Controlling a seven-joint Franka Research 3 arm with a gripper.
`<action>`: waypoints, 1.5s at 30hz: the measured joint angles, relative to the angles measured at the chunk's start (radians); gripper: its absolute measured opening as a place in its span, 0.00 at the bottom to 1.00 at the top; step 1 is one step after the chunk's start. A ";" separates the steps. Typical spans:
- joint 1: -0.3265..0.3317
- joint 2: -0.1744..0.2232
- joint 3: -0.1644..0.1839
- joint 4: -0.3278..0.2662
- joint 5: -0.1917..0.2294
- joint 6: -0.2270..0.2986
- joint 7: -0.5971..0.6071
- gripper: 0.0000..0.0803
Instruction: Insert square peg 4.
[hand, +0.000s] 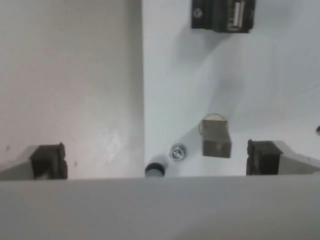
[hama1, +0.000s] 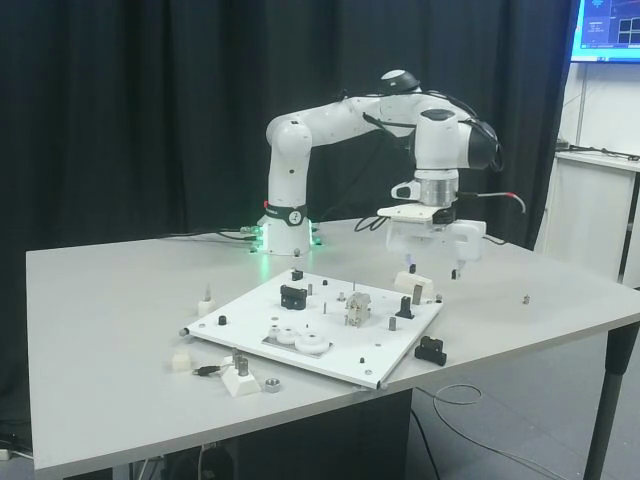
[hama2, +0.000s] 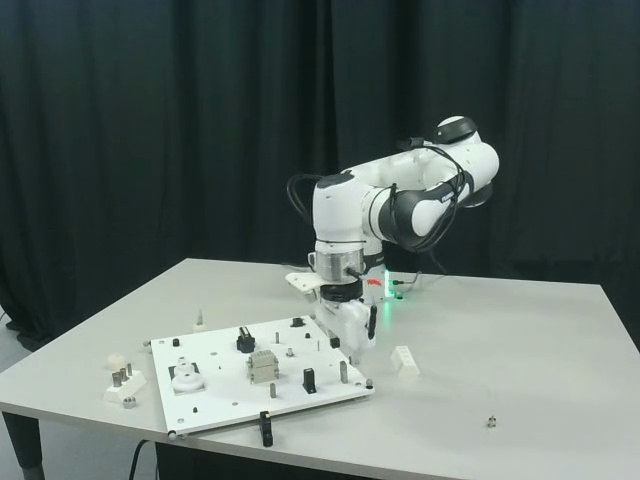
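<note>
Shows the gripper (hand: 155, 159) released: fingers (hand: 49, 161) spread wide, nothing held between them. Places it in the air over the white board (hama1: 385, 348), at about two o'clock of that board in the first room view, with the jaws pointing down.

Finds the square peg (hand: 216, 136) below the spread fingers, standing upright on the board, grey, clear of both fingers and untouched. Cannot tell whether it sits in a hole or merely on the surface.

Picks out, just beside the peg, a small screw head (hand: 178, 152) and a black round stub (hand: 154, 170), all close to the board's edge, with the grey table (hand: 70, 75) beyond that edge. Catches a black connector block (hand: 222, 15) farther along the board, well apart from the peg.

Sets a white block (hama1: 415, 283) near the gripper, at three o'clock of the board in the first room view. Leaves a black clip (hama1: 432, 349) at the board's five o'clock edge. Marks a green light (hama1: 262, 240) at the arm's base, at twelve o'clock.
</note>
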 joint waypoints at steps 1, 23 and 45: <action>0.000 0.000 0.000 0.002 0.000 0.002 0.000 1.00; -0.001 0.000 -0.004 0.023 0.000 0.034 0.003 1.00; -0.002 0.000 -0.004 0.040 -0.001 0.037 0.012 1.00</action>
